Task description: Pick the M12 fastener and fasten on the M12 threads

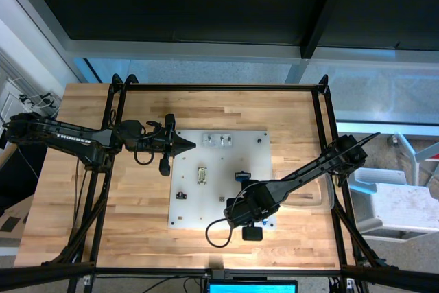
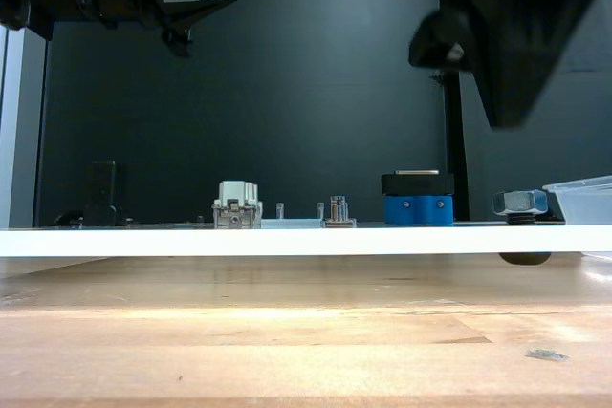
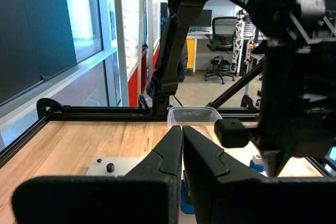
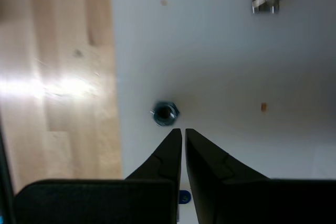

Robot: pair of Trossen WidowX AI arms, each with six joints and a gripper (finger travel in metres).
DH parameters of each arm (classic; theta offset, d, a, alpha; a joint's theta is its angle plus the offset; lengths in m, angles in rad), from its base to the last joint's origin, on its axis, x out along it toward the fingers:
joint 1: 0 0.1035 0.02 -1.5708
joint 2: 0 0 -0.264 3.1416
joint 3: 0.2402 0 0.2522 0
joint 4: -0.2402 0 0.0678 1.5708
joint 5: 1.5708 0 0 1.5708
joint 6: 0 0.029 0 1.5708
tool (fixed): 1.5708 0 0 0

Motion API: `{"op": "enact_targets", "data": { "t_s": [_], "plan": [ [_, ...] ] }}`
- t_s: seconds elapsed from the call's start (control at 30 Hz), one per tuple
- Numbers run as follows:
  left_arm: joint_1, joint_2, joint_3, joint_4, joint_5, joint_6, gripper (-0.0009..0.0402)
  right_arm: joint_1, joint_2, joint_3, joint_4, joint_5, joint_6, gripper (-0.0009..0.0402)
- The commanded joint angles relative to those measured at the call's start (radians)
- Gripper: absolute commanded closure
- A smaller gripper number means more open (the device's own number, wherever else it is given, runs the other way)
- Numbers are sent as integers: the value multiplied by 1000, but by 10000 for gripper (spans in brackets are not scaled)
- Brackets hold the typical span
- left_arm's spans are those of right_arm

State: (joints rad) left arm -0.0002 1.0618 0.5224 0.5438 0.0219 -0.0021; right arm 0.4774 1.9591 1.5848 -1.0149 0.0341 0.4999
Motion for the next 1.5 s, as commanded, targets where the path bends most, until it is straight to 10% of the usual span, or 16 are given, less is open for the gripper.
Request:
{"op": "enact_targets", "data": {
  "t_s": [0.03,0.43,1.13,1.33,1.5],
  "plan": [
    [0,0,0,0,0,0,393,8,1,-35,16,-2,10,396],
    [0,0,0,0,0,0,393,17,1,-63,57,56,35,394],
    [0,0,0,0,0,0,393,20,31,-84,103,38,23,393],
    [0,0,0,0,0,0,393,20,19,-83,107,-286,-87,393],
    [0,0,0,0,0,0,393,20,13,-83,89,-254,-85,393]
  ]
}}
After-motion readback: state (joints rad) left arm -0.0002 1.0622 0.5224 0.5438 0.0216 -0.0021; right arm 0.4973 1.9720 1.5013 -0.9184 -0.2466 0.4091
